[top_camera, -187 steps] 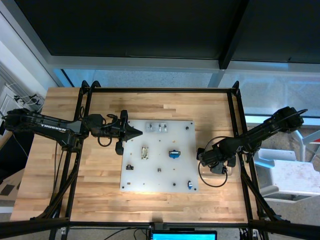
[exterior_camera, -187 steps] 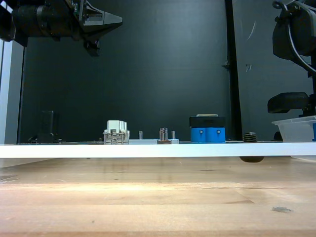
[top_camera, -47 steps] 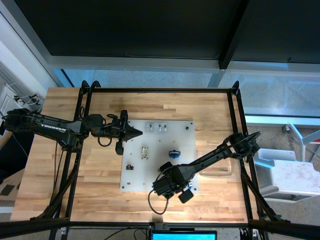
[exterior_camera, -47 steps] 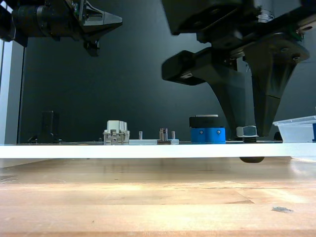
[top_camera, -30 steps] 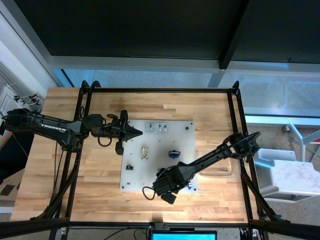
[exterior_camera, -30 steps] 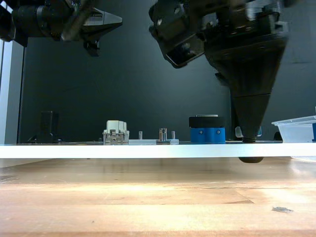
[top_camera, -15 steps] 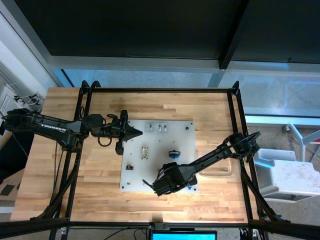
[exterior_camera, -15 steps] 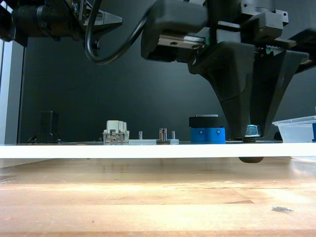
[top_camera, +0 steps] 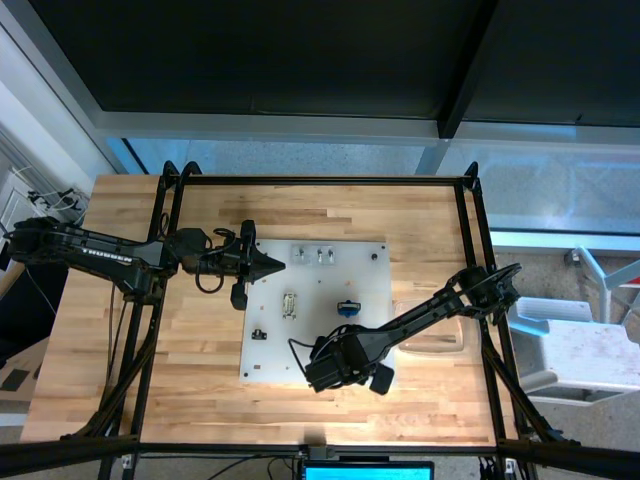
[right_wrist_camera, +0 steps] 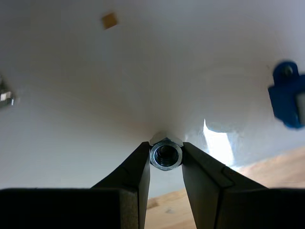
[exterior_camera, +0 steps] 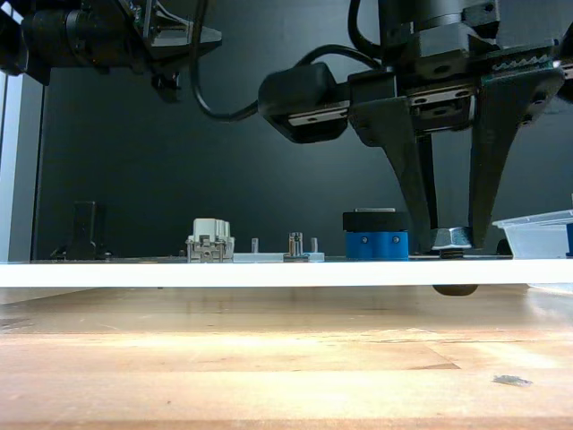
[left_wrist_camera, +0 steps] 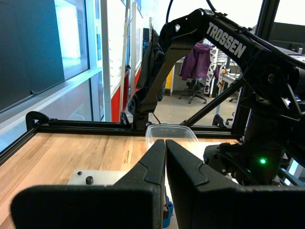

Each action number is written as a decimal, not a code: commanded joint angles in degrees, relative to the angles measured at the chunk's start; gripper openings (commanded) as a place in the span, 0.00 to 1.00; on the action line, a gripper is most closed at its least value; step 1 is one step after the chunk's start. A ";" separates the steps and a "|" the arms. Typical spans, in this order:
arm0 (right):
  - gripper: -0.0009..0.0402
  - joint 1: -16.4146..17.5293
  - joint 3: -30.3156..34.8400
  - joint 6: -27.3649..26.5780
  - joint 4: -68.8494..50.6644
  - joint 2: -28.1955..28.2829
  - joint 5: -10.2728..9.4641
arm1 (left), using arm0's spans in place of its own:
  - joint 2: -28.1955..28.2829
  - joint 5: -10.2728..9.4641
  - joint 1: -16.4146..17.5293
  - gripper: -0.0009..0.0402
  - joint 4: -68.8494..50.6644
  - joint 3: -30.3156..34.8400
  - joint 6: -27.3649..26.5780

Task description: Pick the M12 fastener and fasten on the M12 threads

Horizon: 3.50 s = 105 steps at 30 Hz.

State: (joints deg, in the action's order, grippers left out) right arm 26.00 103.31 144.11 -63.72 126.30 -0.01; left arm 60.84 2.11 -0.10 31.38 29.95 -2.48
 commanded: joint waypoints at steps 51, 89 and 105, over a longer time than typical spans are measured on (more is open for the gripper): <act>0.17 0.22 0.00 35.54 0.63 -0.13 -0.13 | 0.02 0.02 0.02 0.02 0.02 0.00 0.00; 0.40 0.52 0.00 -4.22 -1.33 -8.57 -2.29 | 0.02 0.02 0.02 0.02 0.02 0.00 0.00; 0.40 0.52 -0.11 -81.11 -3.34 -8.57 6.49 | 0.02 0.02 0.02 0.02 0.02 0.00 -0.02</act>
State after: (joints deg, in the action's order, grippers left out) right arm 26.52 103.24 67.81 -67.18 117.73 6.46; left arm 60.84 2.13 -0.10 31.38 29.95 -2.50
